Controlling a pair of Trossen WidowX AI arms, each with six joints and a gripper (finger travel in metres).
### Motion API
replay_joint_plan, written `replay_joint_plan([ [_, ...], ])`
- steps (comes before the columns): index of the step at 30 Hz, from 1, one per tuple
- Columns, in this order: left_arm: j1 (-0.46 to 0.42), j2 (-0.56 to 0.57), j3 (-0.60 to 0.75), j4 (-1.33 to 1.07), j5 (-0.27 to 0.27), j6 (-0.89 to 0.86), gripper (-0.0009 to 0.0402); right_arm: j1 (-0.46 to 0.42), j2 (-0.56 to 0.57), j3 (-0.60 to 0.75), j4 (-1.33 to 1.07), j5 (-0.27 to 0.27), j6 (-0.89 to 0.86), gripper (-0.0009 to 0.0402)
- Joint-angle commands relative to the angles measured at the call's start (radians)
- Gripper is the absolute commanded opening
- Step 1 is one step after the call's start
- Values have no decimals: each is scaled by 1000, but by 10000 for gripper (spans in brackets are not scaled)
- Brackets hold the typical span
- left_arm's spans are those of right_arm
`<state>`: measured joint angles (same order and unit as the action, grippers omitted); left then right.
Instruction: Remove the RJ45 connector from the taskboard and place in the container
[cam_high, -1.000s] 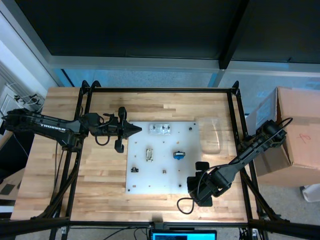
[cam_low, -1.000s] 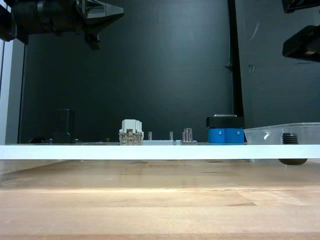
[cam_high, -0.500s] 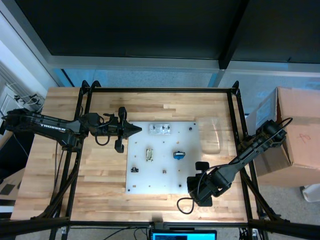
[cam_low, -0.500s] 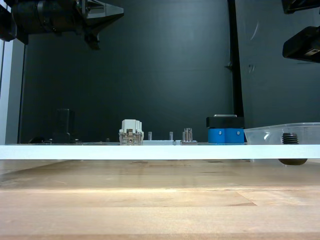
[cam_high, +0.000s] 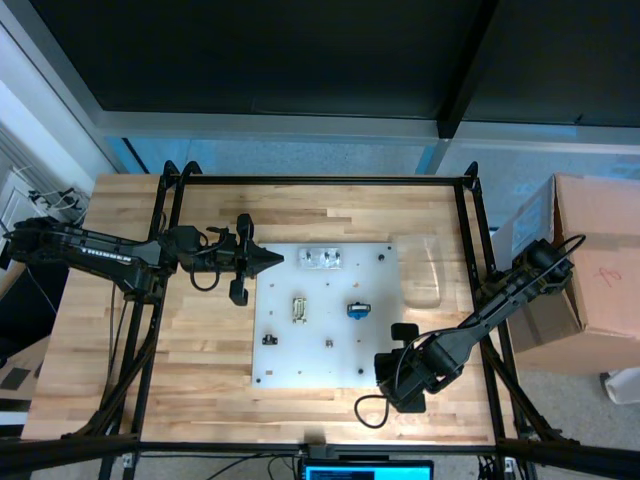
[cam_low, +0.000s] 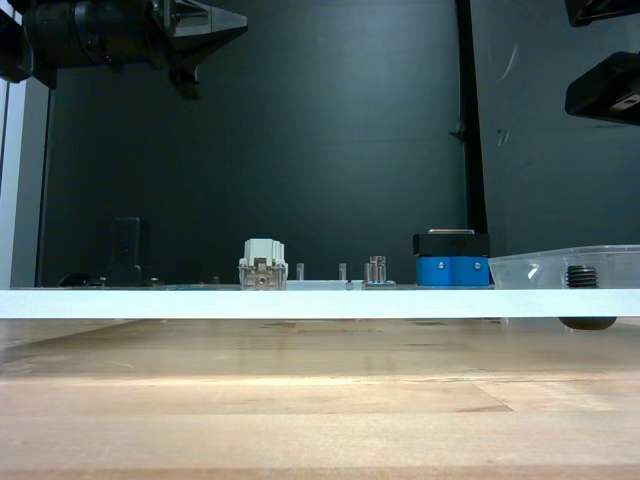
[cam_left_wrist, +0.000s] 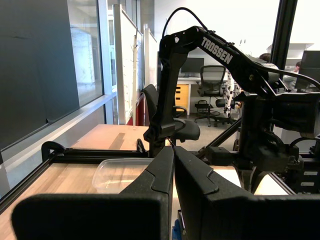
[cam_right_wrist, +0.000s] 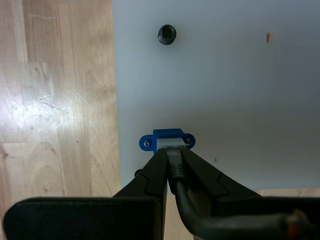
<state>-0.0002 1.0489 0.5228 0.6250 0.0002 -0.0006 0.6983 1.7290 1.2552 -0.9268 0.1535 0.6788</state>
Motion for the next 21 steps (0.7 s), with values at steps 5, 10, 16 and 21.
replay_joint_plan([
  [5, 0, 0, 0, 0, 0, 0, 0, 0, -22, 5, -8, 3, -7, 0],
  [10, 0, 0, 0, 0, 0, 0, 0, -2, -37, 5, -8, 3, -8, 0],
  [16, 0, 0, 0, 0, 0, 0, 0, -5, -87, 5, -23, 3, -6, 0],
  [21, 0, 0, 0, 0, 0, 0, 0, -12, -130, 31, -66, 3, -6, 0],
])
